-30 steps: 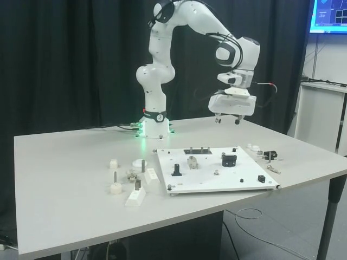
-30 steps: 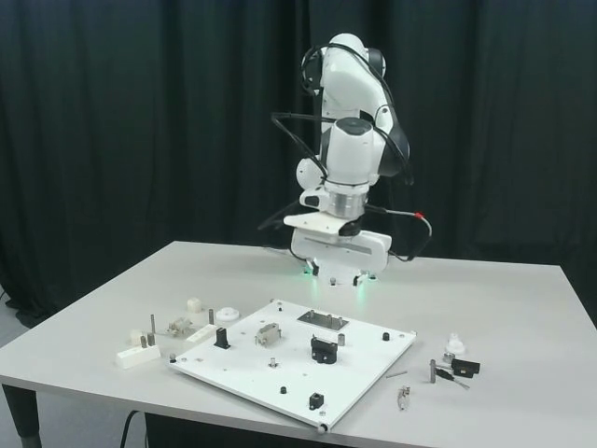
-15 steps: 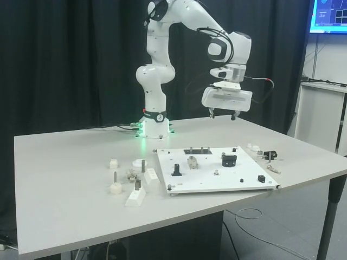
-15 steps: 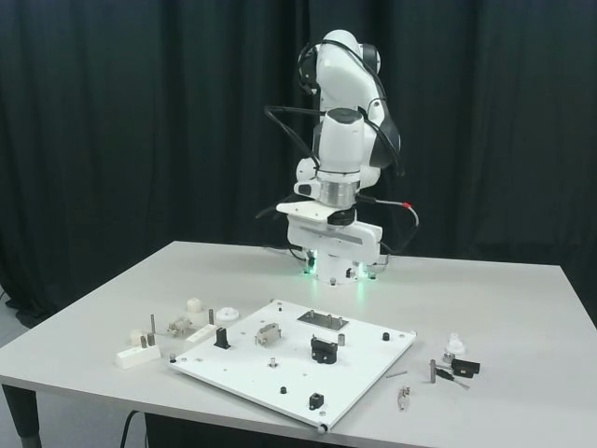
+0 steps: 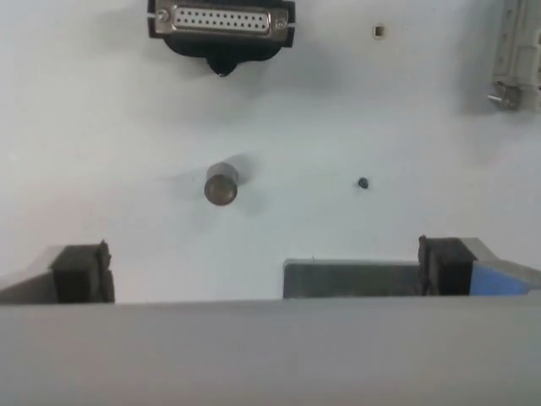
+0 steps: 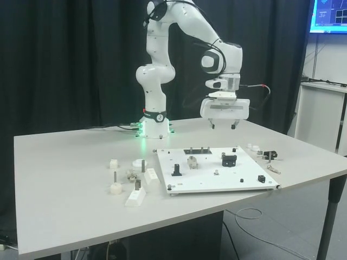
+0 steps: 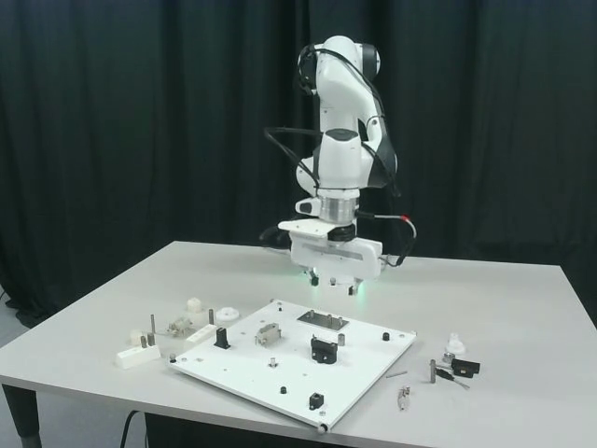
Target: Remove round peg 4.
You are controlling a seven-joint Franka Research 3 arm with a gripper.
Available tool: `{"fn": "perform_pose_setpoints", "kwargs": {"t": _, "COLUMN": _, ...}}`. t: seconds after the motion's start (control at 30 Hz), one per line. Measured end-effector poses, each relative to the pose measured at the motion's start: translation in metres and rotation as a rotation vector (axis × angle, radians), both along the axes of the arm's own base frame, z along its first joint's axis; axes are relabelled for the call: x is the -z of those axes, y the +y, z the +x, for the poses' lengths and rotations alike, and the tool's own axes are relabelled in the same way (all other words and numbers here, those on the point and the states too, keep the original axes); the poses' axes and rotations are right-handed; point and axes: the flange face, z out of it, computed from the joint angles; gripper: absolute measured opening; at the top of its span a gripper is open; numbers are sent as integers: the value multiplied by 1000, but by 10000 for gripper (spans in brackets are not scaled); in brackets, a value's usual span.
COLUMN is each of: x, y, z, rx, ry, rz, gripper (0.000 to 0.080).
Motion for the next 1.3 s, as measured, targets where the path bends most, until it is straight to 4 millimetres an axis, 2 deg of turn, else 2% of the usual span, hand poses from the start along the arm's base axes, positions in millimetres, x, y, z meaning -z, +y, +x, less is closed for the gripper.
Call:
{"fn": "perform_pose_setpoints", "kwargs": {"t": 0.6, "x": 54, "y": -4, "z": 16, "rx": 13, "ry": -5, "rz": -19, "gripper": 800}}
{"fn": "perform_pose_setpoints", "kwargs": {"t": 0.97, "x": 76, "y": 3, "z": 26, "rx": 27, "ry": 0, "rz": -3, "gripper": 800}}
{"fn": "perform_pose_setpoints", "kwargs": {"t": 1.3, "x": 92, "y": 10, "z": 24, "rx": 24, "ry": 12, "rz": -1, "gripper": 800}}
